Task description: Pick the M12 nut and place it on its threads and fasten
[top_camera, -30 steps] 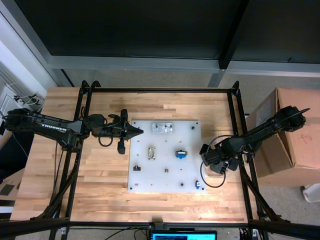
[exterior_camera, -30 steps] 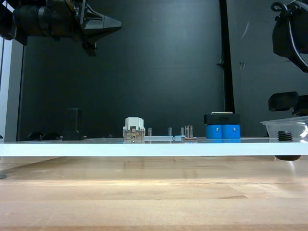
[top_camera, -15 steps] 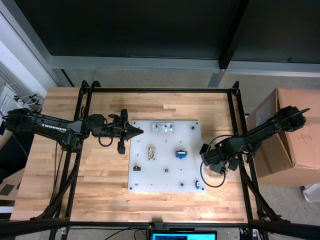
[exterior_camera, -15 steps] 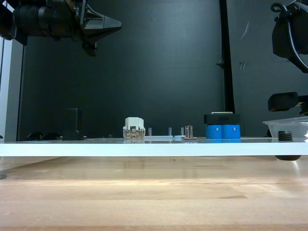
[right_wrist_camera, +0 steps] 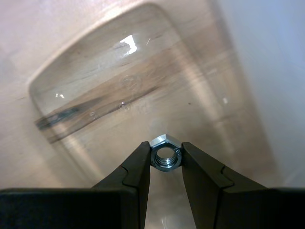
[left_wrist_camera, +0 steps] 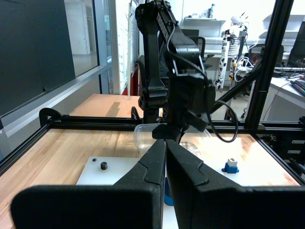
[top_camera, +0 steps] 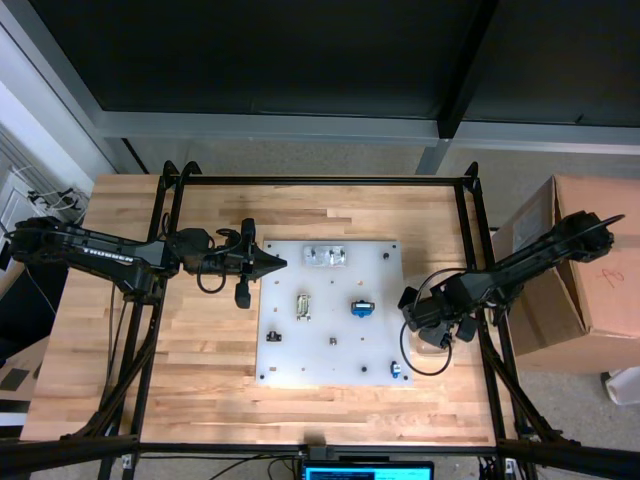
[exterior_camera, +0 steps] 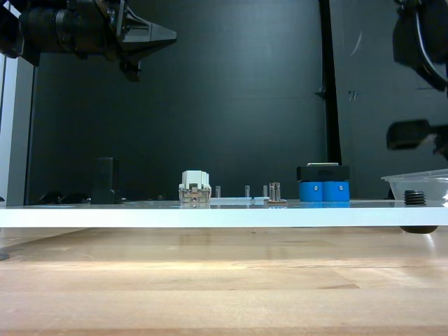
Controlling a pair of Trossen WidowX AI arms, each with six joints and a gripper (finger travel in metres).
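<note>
The silver M12 nut is pinched between the fingers of my right gripper, hanging over the clear tray. In the high view, the right gripper sits above that tray, just off the board's right edge. The black ribbed stud stands bare on the white board, also visible from above as the stud. My left gripper hovers high at the board's far left edge, fingers shut on nothing.
On the board stand a blue block, a white connector, a silver post and a black corner post. A cardboard box stands beyond the table's right edge. Black frame rails ring the table.
In the low view, the right gripper has risen a little above the tray. The left arm has not moved, and the stud stays bare.
</note>
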